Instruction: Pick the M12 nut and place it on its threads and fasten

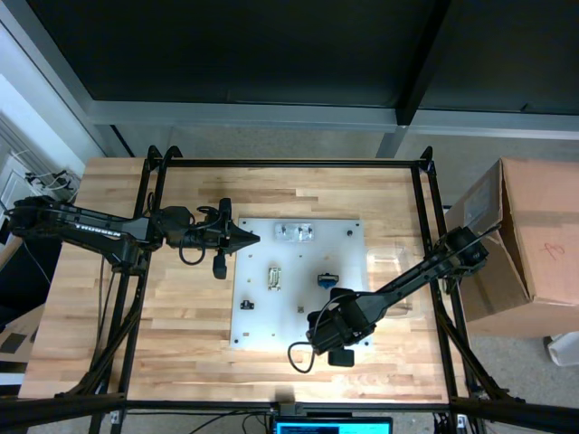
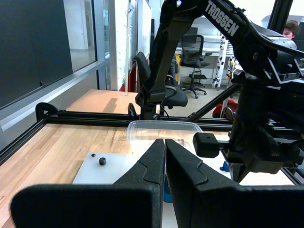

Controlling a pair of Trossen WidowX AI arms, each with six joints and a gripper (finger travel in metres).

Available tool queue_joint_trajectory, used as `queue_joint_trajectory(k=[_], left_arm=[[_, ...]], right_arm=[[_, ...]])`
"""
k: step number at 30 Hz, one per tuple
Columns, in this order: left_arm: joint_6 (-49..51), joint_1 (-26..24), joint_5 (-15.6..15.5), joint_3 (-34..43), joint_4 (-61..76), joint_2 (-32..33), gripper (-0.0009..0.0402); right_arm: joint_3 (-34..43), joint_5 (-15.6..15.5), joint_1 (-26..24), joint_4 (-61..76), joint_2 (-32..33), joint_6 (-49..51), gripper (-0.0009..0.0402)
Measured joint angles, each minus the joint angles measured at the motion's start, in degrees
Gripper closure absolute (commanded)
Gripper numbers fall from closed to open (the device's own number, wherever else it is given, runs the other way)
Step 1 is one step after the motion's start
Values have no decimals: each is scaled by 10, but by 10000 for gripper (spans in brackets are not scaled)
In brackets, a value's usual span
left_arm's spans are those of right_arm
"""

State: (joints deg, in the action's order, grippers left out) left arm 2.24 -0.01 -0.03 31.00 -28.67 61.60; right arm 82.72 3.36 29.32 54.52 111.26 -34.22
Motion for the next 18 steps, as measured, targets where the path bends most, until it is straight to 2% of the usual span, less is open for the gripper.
queue_joint_trajectory(k=[7,8,9,10,12,14,16,18], left_arm=[[0,0,0,0,1,0,393],[0,0,0,0,1,0,393],[0,0,0,0,1,0,393],[0,0,0,0,1,0,393],[0,0,0,0,1,0,393],[0,0,0,0,1,0,393],[0,0,0,0,1,0,393],[0,0,0,0,1,0,393]], right_arm=[[-5,1,0,-23,7,0,393],[-5,-6,0,-23,8,0,393],[-5,-28,0,-25,9,1,393],[-5,-63,-2,-26,10,5,393],[-4,-150,-4,-39,13,13,393],[-1,-178,1,-31,15,15,393],[2,-172,2,-17,13,16,393],[7,-147,0,-13,12,16,393]])
